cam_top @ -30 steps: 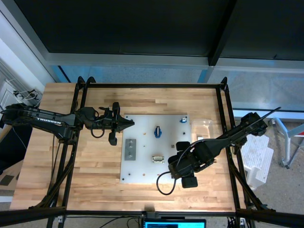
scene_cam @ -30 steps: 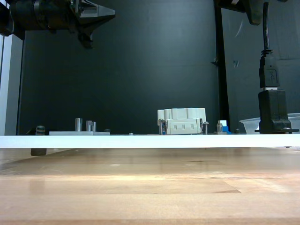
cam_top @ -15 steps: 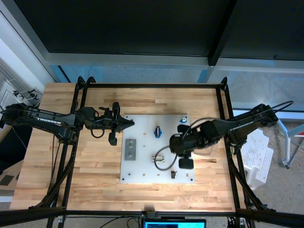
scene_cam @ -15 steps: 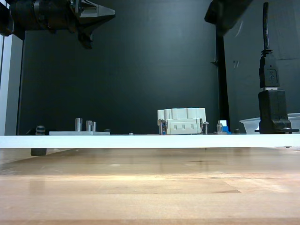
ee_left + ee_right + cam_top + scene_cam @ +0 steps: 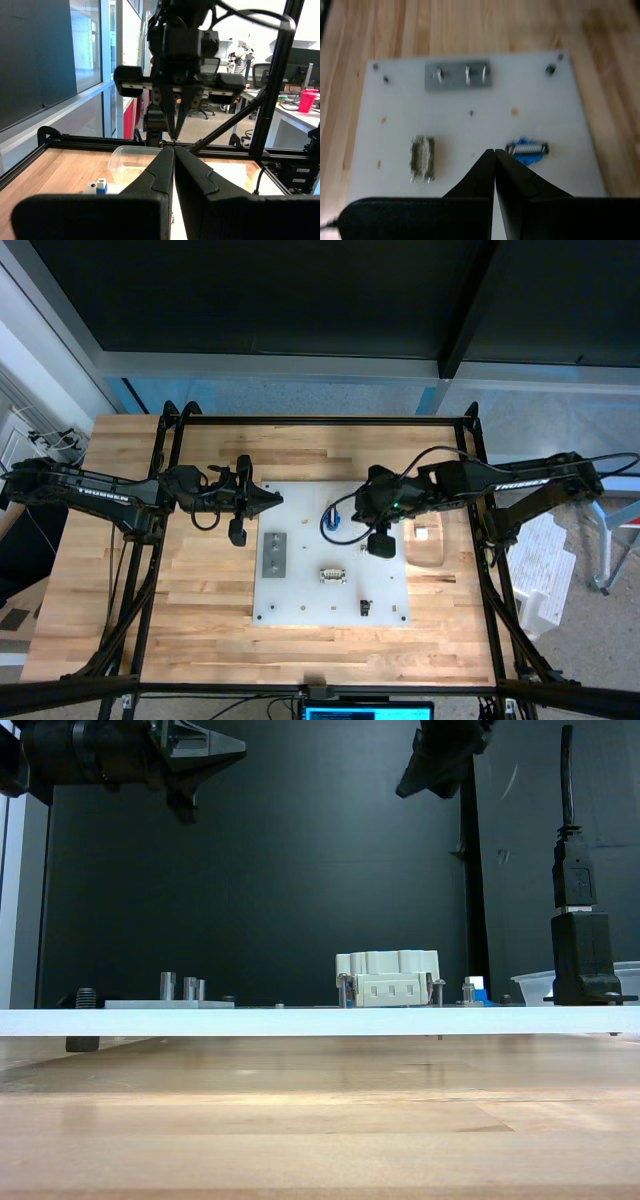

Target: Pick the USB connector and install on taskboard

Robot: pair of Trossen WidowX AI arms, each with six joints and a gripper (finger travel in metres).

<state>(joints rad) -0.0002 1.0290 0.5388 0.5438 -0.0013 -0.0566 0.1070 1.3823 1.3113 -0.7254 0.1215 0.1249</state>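
the usb connector (image 5: 366,607) stands upright on the taskboard (image 5: 300,610), near its near right corner. in the low view it sits in a black socket (image 5: 580,965) with a short cable rising straight from its top. it looks seated, so the install seems done or nearly so.

judged by its look, it is light and rigid, with a smooth moulded body that could slip or twist under a loose pinch. the best hold would be across the flat sides of the black body, clear of the metal end and not on the cable, which would likely bend.

further in on the board lie the cream connector (image 5: 333,575), the grey block (image 5: 274,553) and the blue knob (image 5: 333,517).

the right gripper (image 5: 495,151) hangs high above the board's far right part, near the knob and well apart from the connector, its fingers pressed together on nothing. the left gripper (image 5: 272,500) hovers high over the board's far left corner, fingers likewise together and empty.

a clear tray (image 5: 428,545) sits on the tabletop (image 5: 200,640) just off the board's right edge.
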